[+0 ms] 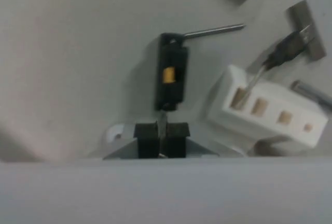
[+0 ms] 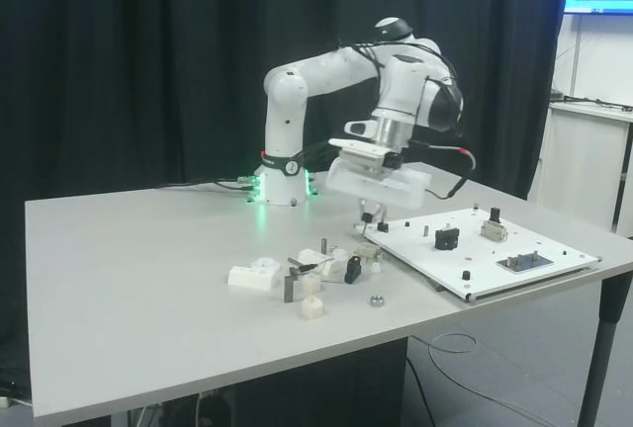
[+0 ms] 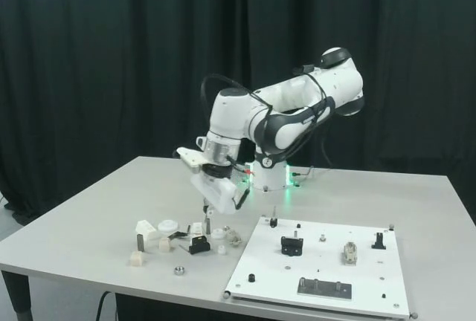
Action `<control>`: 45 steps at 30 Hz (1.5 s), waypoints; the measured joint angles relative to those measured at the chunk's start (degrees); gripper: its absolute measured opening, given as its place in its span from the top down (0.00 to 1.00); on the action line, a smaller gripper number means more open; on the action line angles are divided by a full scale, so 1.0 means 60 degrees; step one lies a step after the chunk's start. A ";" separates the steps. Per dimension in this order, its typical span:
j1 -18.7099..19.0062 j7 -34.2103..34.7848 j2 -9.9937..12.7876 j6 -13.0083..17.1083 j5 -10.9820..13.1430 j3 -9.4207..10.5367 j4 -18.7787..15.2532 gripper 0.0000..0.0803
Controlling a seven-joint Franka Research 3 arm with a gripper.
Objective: Place square peg 1.
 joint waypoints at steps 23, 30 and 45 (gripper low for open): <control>-0.0593 -0.1956 0.0264 0.0338 0.1305 0.0417 -0.0828 0.97; -0.0773 -0.2179 0.0319 0.0440 0.1496 0.0477 -0.0832 0.97; -0.1064 -0.2389 0.0365 0.0844 0.2265 0.0550 -0.0727 0.97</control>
